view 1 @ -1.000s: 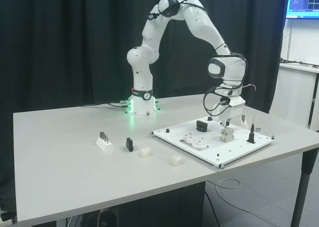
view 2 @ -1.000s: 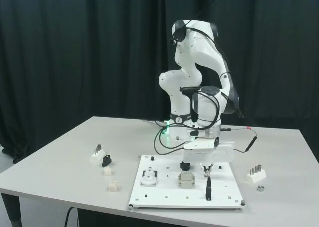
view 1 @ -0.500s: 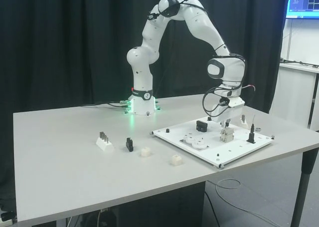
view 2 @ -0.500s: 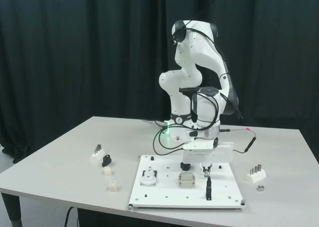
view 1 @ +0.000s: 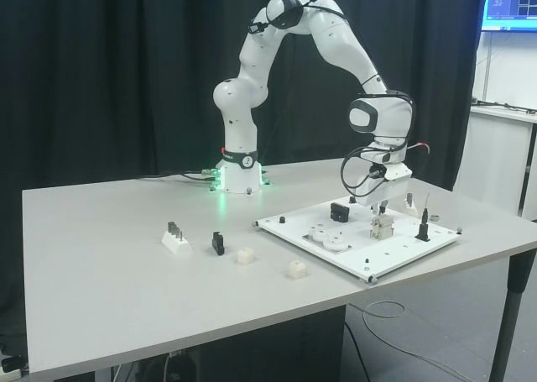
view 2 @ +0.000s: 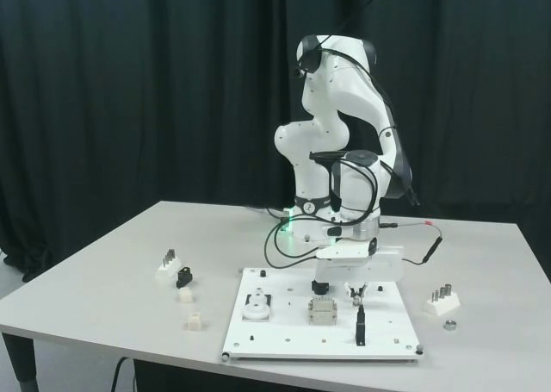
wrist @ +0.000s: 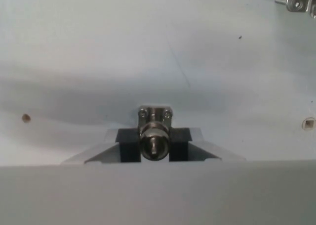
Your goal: Insert BNC.
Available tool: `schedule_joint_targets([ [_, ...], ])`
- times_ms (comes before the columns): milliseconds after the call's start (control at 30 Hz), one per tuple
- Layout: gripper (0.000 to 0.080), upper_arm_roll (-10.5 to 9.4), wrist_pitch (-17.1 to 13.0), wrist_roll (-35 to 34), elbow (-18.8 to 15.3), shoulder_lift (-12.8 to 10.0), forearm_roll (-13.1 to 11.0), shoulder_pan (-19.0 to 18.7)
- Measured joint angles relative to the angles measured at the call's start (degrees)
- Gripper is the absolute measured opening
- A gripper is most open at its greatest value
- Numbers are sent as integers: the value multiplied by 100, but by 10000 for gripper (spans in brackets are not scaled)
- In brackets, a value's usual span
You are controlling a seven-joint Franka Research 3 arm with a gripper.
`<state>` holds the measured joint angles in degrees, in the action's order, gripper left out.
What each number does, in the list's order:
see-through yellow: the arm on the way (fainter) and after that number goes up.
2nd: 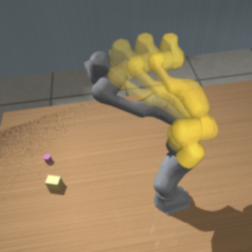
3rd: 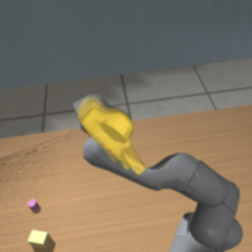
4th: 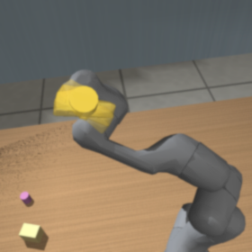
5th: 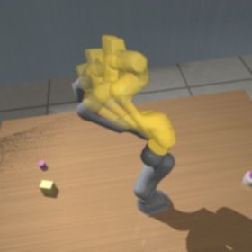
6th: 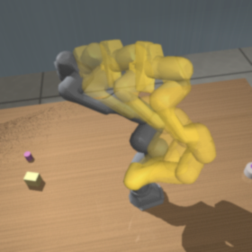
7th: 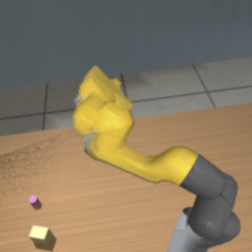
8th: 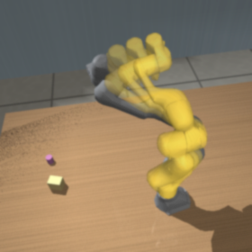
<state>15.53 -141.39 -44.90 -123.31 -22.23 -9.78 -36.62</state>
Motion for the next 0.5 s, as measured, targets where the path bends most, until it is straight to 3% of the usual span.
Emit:
schedule_joint_targets([
  [500,117,0,2,750,-3,7,0,2],
])
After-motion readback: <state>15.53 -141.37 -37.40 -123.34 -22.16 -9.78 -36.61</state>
